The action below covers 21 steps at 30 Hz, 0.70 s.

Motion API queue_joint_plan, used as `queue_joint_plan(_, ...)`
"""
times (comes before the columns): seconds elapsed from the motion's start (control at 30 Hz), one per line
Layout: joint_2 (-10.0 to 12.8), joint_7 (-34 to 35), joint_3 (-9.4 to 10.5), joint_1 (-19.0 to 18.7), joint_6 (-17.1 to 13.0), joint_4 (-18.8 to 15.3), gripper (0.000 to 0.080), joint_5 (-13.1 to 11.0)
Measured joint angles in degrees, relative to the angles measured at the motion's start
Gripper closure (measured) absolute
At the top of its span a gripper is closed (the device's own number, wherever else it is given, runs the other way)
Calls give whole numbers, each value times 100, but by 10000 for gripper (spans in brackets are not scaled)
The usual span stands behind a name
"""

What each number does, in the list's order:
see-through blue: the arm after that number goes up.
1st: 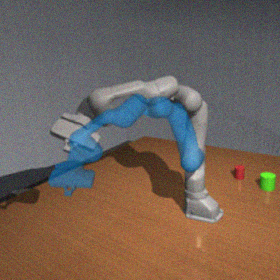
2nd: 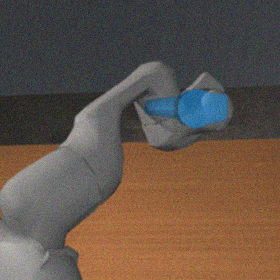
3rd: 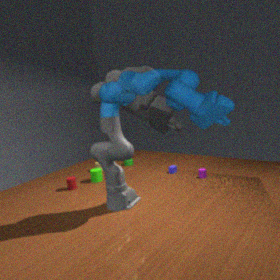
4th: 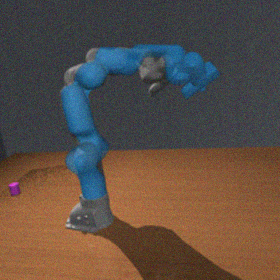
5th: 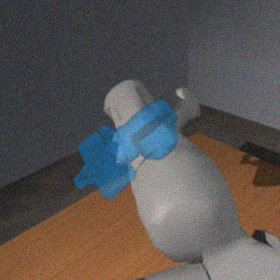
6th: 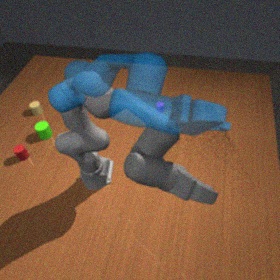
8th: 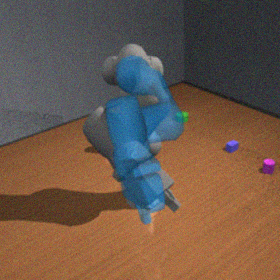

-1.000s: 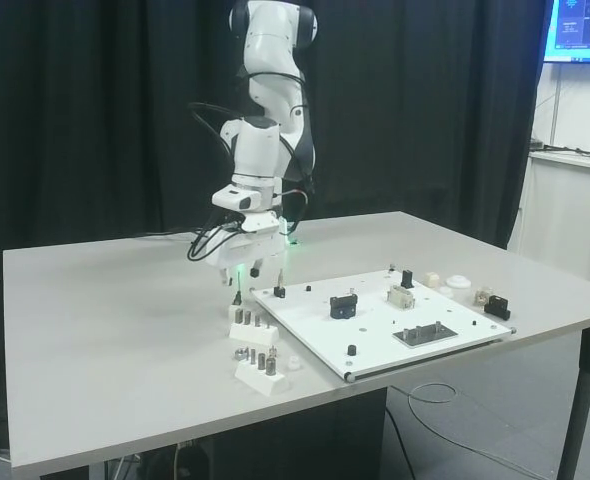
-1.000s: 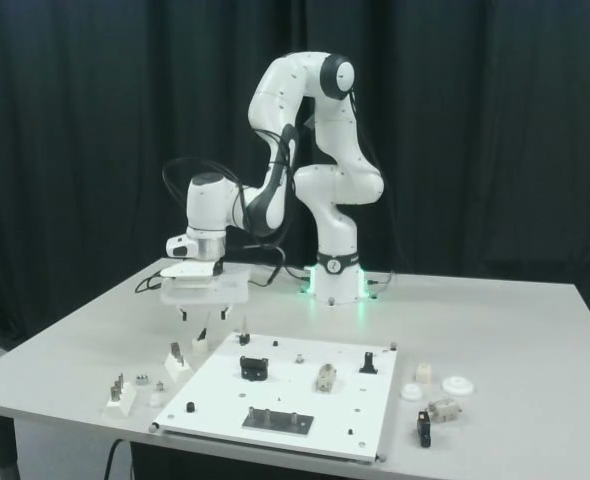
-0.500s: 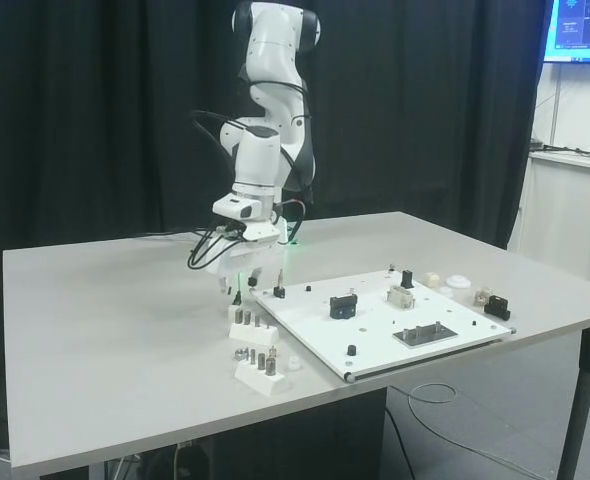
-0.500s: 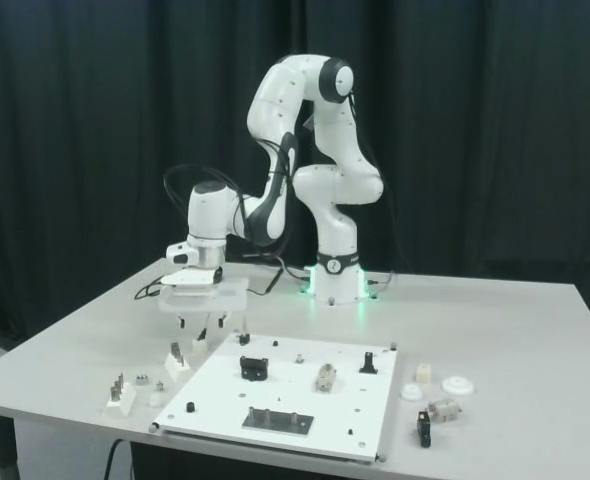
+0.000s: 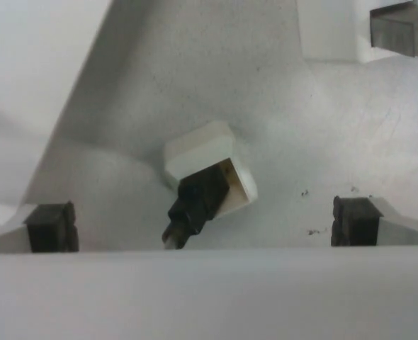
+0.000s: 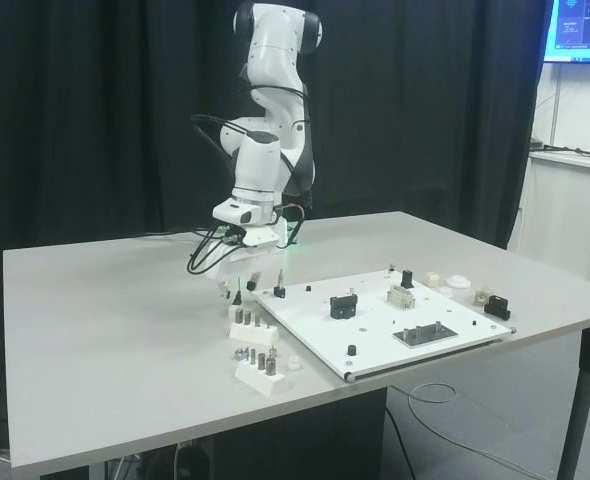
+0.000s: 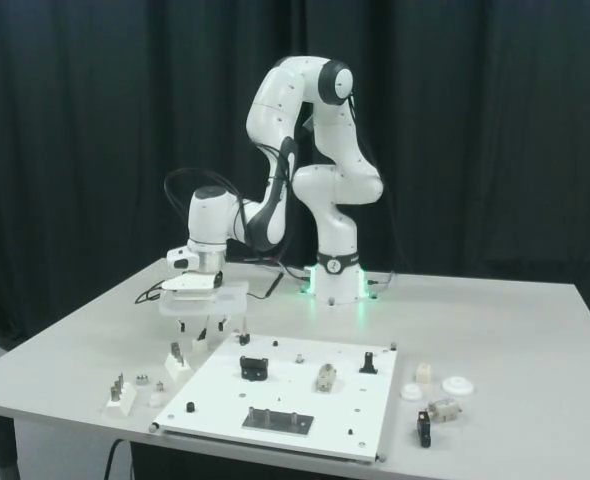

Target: Pick USB.

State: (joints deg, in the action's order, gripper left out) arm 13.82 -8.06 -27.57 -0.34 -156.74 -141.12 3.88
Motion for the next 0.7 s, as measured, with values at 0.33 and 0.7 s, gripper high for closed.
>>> queue_joint_plan(0.33, 78, -6, 0, 7, -38, 0, 3, -3)
queue_joint_plan(0.7, 141, -7, -3, 32, -87, 0, 3, -16)
